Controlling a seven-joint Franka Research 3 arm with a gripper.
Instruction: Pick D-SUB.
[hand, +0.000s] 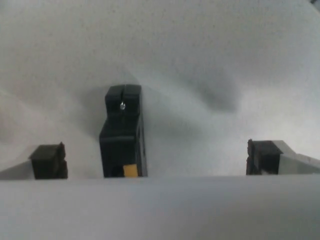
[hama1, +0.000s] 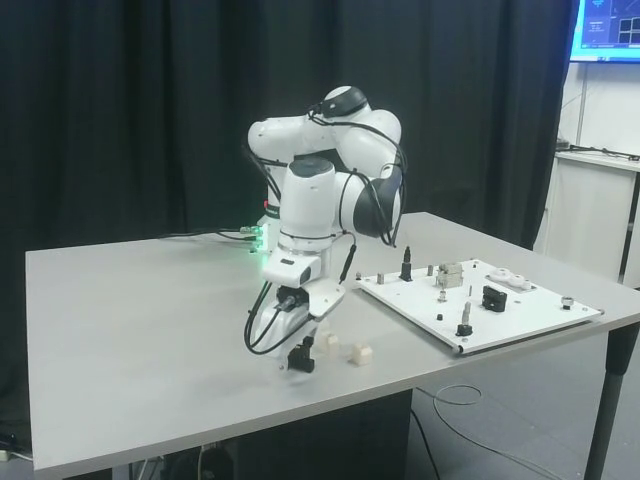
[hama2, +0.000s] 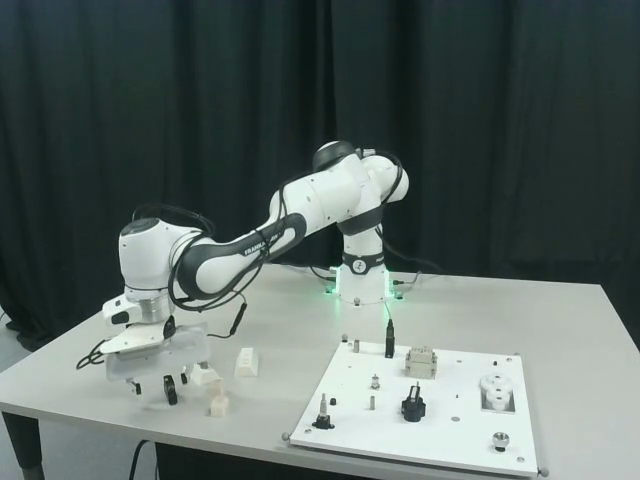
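Second room view takes in the whole grey counter (hama2: 560, 320), with the white Franka arm (hama2: 300, 215) reaching from its base near the back edge down and forward to the front corner. Beside the arm lies a white board (hama2: 440, 425) carrying several small fixtures, among them a black upright peg (hama2: 389, 340), a grey block connector (hama2: 421, 362) and a white round part (hama2: 495, 390). Three small white blocks sit on the bare counter near the arm's hand: one (hama2: 246, 362) a little back from the others, and two (hama2: 212, 392) close together at the front.

First room view shows the gripper (hama1: 300, 358) low at the counter surface, just beside those white blocks (hama1: 345, 349), with something black under it.

Wrist view shows the two fingers spread wide apart, one black fingertip (hand: 49, 162) at one side and the other at the far side, neither touching anything. Between them, nearer the first fingertip, the D-SUB (hand: 123, 132) lies on the counter: a black elongated connector housing with a small bright screw head at its narrower end. Free space shows on both sides of it, more toward the second fingertip.
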